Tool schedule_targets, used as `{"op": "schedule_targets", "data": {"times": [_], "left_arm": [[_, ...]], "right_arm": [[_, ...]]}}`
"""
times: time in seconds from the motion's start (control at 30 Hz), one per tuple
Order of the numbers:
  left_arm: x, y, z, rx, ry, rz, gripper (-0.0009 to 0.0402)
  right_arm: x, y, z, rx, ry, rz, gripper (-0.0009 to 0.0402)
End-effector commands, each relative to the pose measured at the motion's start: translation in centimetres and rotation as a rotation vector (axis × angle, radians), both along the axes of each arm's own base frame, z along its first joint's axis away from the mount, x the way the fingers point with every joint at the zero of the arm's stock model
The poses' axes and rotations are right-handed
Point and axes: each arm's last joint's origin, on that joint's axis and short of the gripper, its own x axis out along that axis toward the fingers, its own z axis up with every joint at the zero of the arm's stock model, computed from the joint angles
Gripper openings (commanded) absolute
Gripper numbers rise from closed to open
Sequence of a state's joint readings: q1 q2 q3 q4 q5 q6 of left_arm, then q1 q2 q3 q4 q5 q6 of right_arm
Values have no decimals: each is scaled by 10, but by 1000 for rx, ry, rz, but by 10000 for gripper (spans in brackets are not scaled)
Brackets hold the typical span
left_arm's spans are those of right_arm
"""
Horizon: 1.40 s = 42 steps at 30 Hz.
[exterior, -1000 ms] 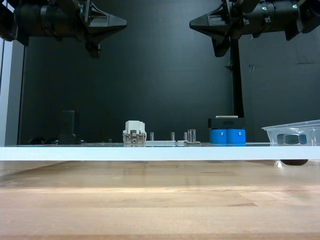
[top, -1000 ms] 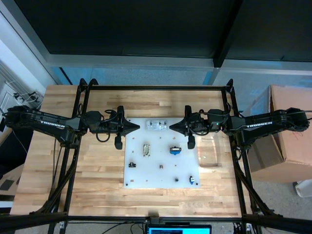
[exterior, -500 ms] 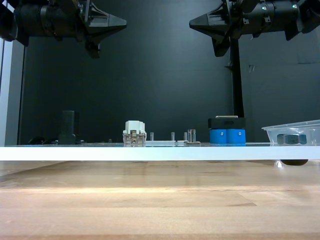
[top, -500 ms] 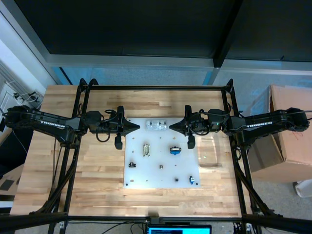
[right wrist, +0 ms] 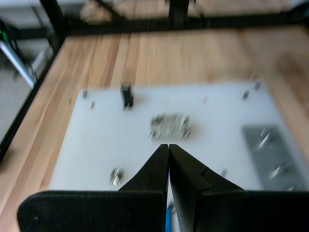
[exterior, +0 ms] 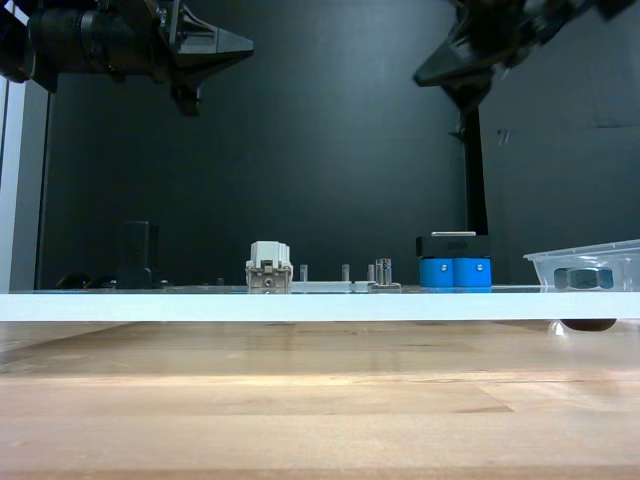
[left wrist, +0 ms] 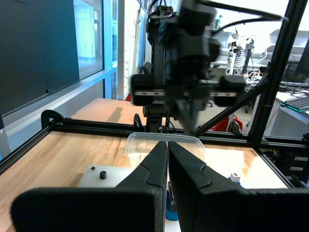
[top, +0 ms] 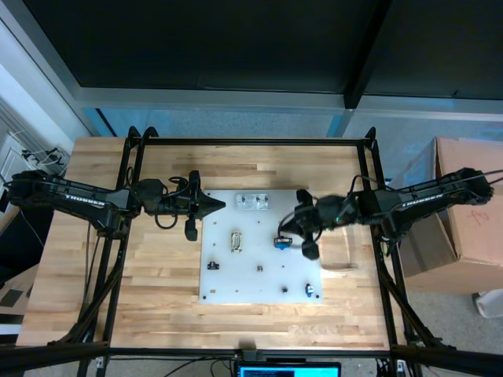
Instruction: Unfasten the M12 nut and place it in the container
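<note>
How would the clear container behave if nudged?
Probably light and apt to slide: the clear container looks thin-walled, simply resting beside the board. Likely flexes if pinched. Left claw hangs above the board's far left, right claw above mid-board.

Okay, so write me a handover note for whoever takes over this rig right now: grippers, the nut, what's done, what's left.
Left gripper: jaws shut, empty, raised over the far left corner of the white board.
Right gripper: jaws shut, empty, raised above mid-board, angled down toward the blue block.
M12 nut: on its stud at the board's near right edge, untouched by either gripper.
Container: clear tray on the table right of the board; the high view shows no nut in it.
Done: nothing yet. Left: unscrew the nut, lift it off, drop it in the container.
</note>
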<state>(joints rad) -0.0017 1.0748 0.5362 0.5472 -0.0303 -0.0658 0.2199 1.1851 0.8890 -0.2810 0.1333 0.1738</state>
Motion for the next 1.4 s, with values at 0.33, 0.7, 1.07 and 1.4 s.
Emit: {"op": "schedule_targets", "data": {"times": [0.33,0.7,1.07,1.4], "left_arm": [[0,0,0,0,0,0,0],[0,0,0,0,0,0,0],[0,0,0,0,0,0,0],[0,0,0,0,0,0,0]], "right_arm": [[25,68,9,85,423,-4,0],[59,99,12,102,732,-85,0],[74,112,3,123,822,-159,86],[81,115,-22,124,863,-227,230]]}}
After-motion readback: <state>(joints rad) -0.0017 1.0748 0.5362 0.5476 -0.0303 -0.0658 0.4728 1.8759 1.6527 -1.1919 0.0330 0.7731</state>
